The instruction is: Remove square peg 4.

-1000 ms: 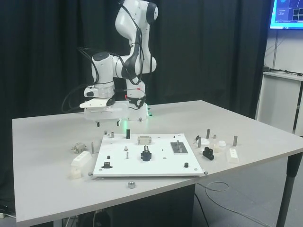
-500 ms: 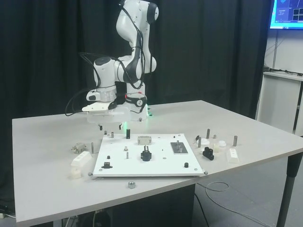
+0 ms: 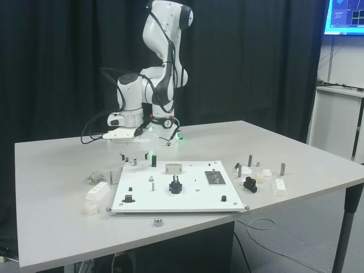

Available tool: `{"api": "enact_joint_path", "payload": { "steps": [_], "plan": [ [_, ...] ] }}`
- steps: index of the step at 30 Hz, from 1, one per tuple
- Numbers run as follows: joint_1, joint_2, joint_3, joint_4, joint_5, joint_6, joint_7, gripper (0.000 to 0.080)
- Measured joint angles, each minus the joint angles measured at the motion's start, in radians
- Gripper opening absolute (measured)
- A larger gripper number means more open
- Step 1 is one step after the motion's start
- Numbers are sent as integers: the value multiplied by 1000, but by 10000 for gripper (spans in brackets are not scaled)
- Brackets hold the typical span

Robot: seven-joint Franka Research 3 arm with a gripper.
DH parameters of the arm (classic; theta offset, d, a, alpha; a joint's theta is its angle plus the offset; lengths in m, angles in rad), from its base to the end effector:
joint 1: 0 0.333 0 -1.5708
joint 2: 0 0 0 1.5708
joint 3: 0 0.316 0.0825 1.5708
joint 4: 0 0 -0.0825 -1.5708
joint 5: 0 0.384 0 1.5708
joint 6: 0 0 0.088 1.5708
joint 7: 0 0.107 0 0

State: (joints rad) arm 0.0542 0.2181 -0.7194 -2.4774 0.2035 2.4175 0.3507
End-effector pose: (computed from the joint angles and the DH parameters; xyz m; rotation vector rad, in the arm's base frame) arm 0.3484 -0.2876 0.2107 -2.5836 1.7434 0.3328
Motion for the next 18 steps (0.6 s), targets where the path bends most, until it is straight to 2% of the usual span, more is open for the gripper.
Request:
{"api": "enact_joint_path", "payload": {
  "steps": [18],
  "plan": [
    [9,54,11,0,57,55,-58,800]
  ]
}}
